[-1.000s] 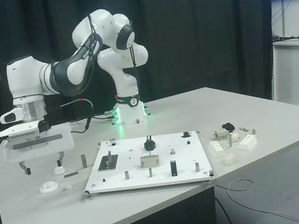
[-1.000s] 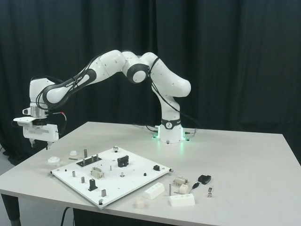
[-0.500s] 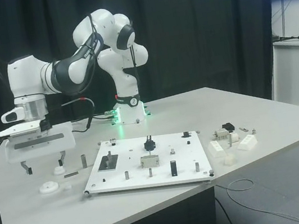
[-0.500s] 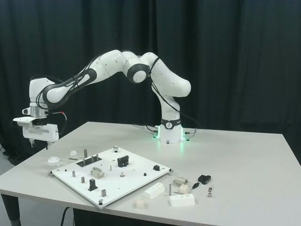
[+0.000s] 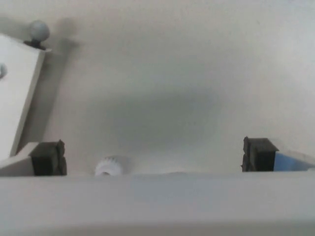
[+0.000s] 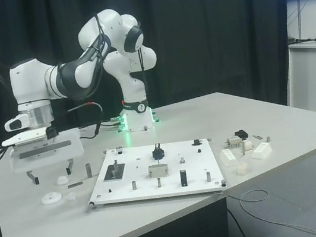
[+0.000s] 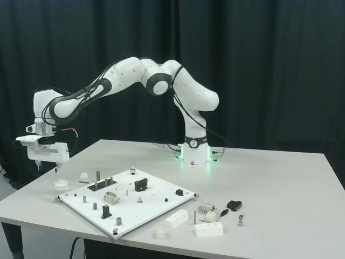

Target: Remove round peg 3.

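Your pincer [image 6: 50,173] is hovering spread and empty at the frame's left, off the white board [image 6: 160,169]; the upright pegs are standing to its right.

In the wrist view the tool's body hides the lower part of a small white gear [image 5: 109,166], and the picture's edge cuts off most of the board [image 5: 15,93]. In both room views the pegs [image 6: 134,185] on the board are too small to tell apart.
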Motion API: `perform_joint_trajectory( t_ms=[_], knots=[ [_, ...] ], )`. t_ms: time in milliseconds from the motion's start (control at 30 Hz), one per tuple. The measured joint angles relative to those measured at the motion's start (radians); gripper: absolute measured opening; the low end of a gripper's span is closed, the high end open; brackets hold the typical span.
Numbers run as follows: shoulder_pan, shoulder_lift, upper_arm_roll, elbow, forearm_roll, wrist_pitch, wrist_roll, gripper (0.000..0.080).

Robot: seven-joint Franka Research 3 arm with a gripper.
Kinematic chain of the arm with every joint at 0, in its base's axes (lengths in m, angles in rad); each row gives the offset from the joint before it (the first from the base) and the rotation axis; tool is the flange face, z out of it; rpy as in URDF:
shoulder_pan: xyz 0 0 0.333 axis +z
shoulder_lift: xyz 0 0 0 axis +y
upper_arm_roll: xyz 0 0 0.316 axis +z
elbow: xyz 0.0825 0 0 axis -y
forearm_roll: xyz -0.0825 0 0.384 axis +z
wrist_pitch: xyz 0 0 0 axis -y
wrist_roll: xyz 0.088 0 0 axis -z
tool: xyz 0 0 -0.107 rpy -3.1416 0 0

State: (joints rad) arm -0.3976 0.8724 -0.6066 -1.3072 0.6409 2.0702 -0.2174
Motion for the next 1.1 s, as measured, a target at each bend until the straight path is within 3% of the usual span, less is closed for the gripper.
perform_joint_trajectory(
  t_ms=[600, 1100],
  knots=[
    [0.062, -0.005, 0.0, -0.005, 0.021, -0.096, -0.025, 0.08],
    [0.153, -0.042, -0.001, -0.029, 0.04, -0.132, 0.131, 0.08]
  ],
)
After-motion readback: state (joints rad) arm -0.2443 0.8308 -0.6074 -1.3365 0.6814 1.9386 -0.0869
